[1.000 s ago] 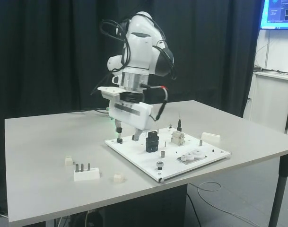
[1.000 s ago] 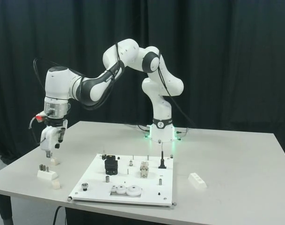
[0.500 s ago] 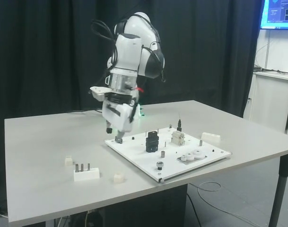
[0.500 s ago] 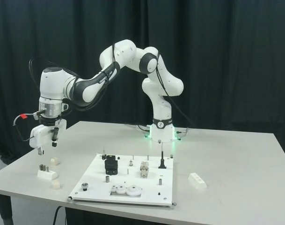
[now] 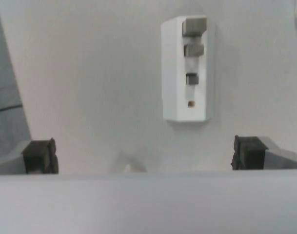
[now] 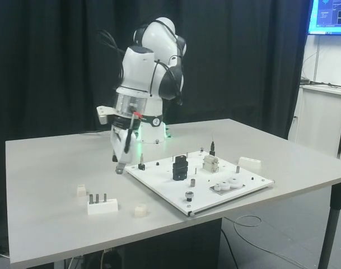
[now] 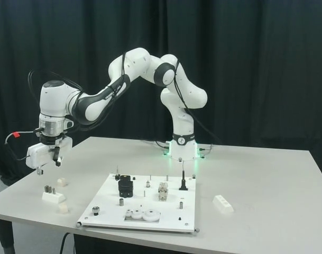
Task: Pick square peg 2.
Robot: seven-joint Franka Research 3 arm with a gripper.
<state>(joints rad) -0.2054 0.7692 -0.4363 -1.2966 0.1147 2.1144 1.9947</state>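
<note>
A small white peg holder (image 6: 101,206) (image 7: 53,197) stands near the table's front corner, beside the board. In the wrist view the holder (image 5: 185,68) shows three grey square pegs in a row, one of them the middle peg (image 5: 193,49), and one empty slot. I cannot tell which one is peg 2. My gripper (image 6: 118,164) (image 7: 48,166) (image 5: 143,154) hangs open in the air, above the table and short of the holder. Nothing is between its black fingertips (image 5: 39,156).
A white assembly board (image 6: 159,175) (image 7: 108,198) carries a black block, posts and white gears. Two small white cubes (image 6: 81,190) (image 6: 139,211) lie near the holder. A white block (image 6: 249,162) (image 7: 223,203) rests beyond the board's far side.
The arm has swung away from the board's corner toward the holder's side of the table, and the wrist has turned. The fingers stay open and empty.
</note>
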